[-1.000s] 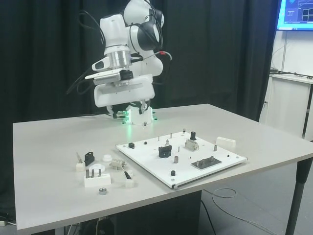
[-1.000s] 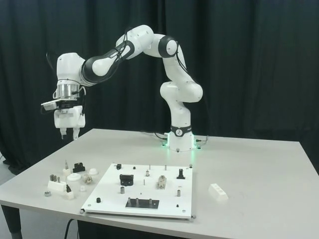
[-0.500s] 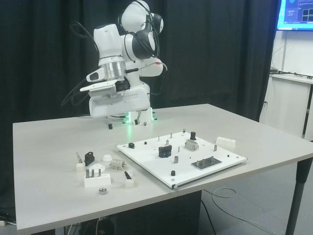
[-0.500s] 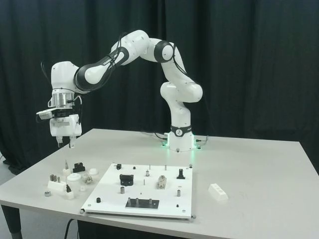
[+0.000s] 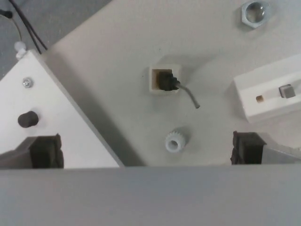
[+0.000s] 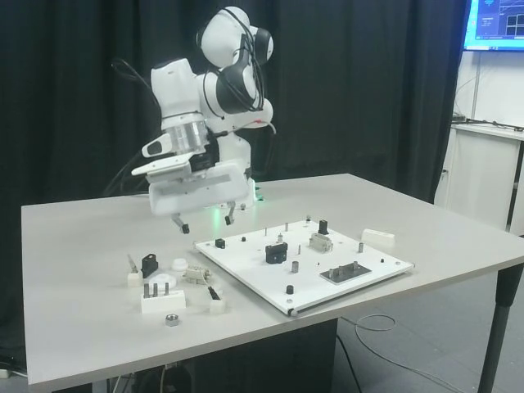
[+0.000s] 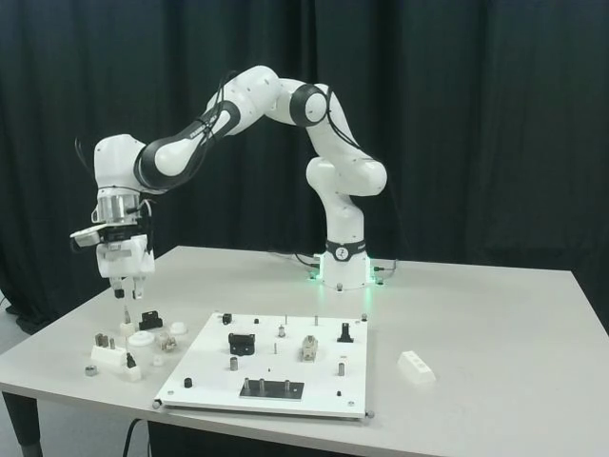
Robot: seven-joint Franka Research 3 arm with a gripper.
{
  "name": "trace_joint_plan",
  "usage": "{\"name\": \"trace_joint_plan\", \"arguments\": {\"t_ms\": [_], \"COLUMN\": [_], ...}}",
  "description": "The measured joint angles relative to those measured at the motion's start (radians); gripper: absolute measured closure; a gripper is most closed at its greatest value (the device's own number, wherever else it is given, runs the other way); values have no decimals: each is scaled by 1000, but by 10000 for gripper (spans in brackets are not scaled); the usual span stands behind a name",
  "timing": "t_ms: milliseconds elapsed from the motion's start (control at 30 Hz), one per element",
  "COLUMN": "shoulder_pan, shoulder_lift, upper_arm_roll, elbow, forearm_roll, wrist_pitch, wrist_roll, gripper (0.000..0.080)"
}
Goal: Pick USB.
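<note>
The USB [image 5: 164,81] is a black plug with a short grey cable stub, seated in a small white holder on the table. In the room views the USB [image 6: 215,300] [image 7: 129,365] lies among loose parts left of the white board. My gripper [image 5: 146,149] hangs above it, open, with black fingertips [image 5: 45,150] wide apart and nothing between them. From the room cameras my gripper [image 6: 205,222] [image 7: 123,288] is well above the table, over the loose parts.
A white board [image 6: 360,282] [image 5: 28,113] carrying small fixtures lies beside the parts. Near the USB are a white gear [image 5: 176,140], a nut [image 5: 254,12], a white peg block [image 5: 270,96] and a black clip [image 6: 149,264]. A small white box [image 6: 377,237] sits at the far right.
The arm has swung down and forward from near its base toward the loose parts left of the board. The gripper has stayed open.
</note>
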Motion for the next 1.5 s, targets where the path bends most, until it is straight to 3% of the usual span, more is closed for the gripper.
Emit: {"name": "trace_joint_plan", "arguments": {"t_ms": [433,700,1500], "shoulder_pan": [-2,-2,-2], "shoulder_lift": [73,109,173], "upper_arm_roll": [2,3,23], "elbow": [19,19,19], "forearm_roll": [27,72,156], "wrist_pitch": [37,64,143], "wrist_roll": [-26,-70,-71], "gripper": [3,3,3]}}
